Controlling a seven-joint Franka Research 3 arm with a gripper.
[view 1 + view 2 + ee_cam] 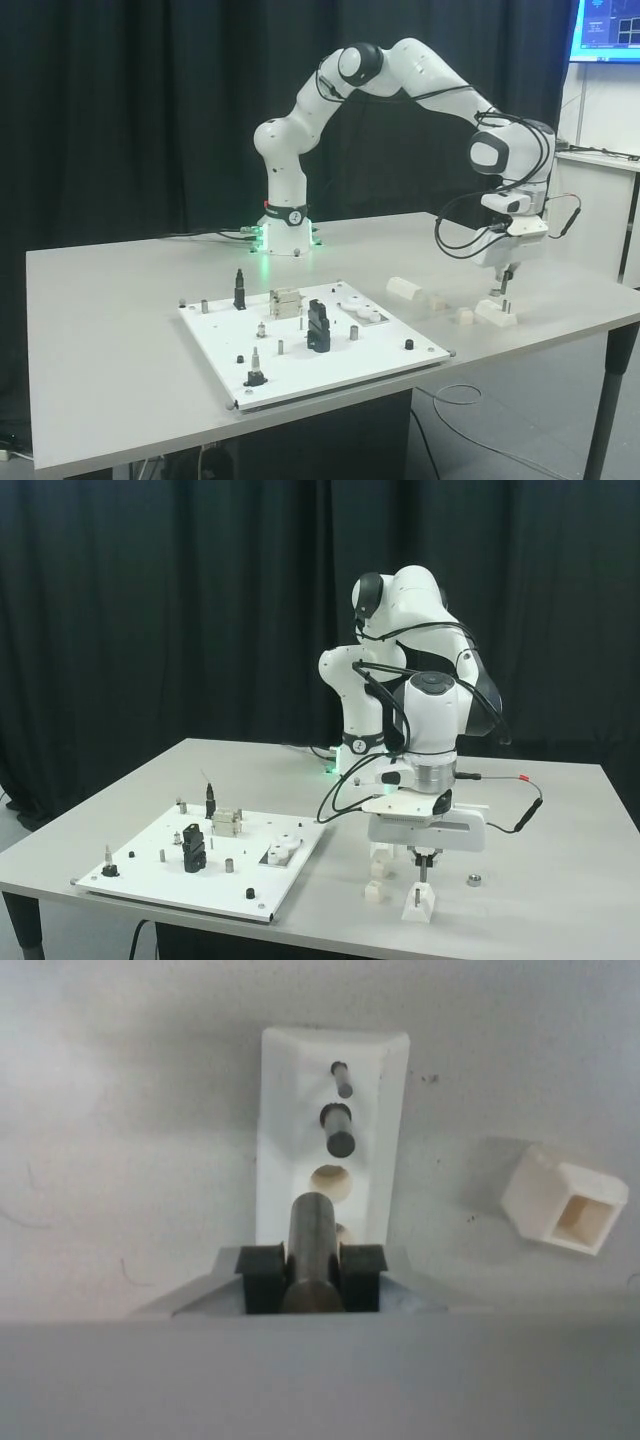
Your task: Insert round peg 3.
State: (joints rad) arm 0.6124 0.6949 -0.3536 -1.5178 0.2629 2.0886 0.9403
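Between the black pads | claw (311,1272) is gripping round peg (312,1250) upright | peg is hanging above white holder block (330,1140) on the bench (120,1140) | tip is seemingly just short of the empty hole (329,1179).

The tool (311,1278) hangs above the peg holder (330,1140), a peg (311,1250) between its fingers. In the first room view the holder sits on the surface (120,290) at 3 o'clock from the assembly board (330,370), a small cube (565,1200) just beside it.
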